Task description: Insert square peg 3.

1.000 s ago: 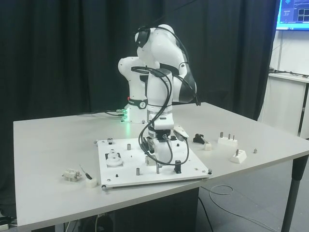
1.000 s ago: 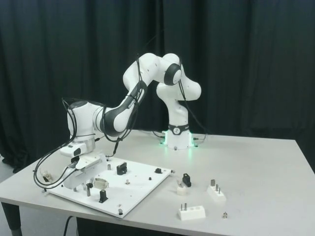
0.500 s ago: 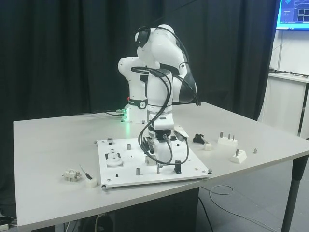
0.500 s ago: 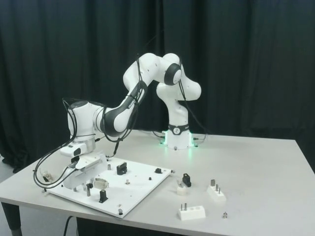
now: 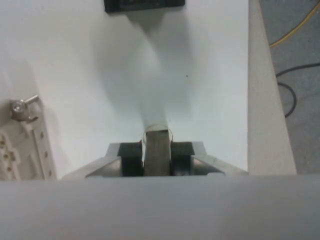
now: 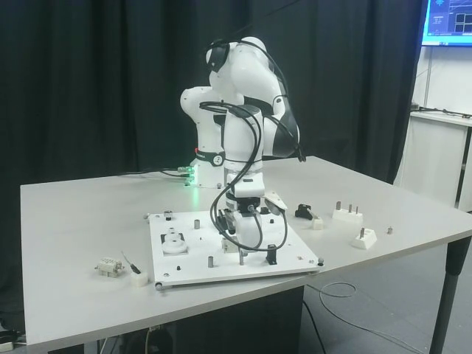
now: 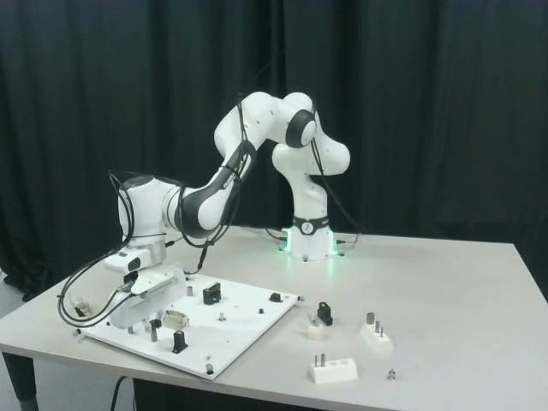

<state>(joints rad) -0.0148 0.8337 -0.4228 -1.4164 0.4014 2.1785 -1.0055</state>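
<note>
The hand (image 5: 157, 159) is closed on the square peg (image 5: 157, 150), which sits clamped between the two black finger pads (image 5: 131, 159). In the wrist view the peg's lower end meets a faint ring on the white board (image 5: 100, 75); whether it has entered a hole there cannot be determined.

Handling, as a judgement: the peg appears to be a short grey metal bar, rigid, light for its size and not fragile. Its flat sides give the pads a stable seat, but smooth metal may slip under axial load. The correct hold is on two opposite flats near the upper end, leaving the lower end free to enter the hole.

Orientation: the long axis stands upright, roughly perpendicular to the board, with the free end pointing down. Because the section is square, rotation about that axis probably has to match the hole.

In the first room view, the hand (image 6: 241, 247) is low over the near part of the board (image 6: 192, 269). A black bracket (image 6: 271, 256) stands just beside it at 3 o'clock, and a small grey post (image 6: 211, 261) at 9 o'clock. Farther off, at 2 o'clock on the grey tabletop (image 6: 88, 214), lie a black clip (image 6: 302, 212) and a white block with pins (image 6: 346, 214).
</note>
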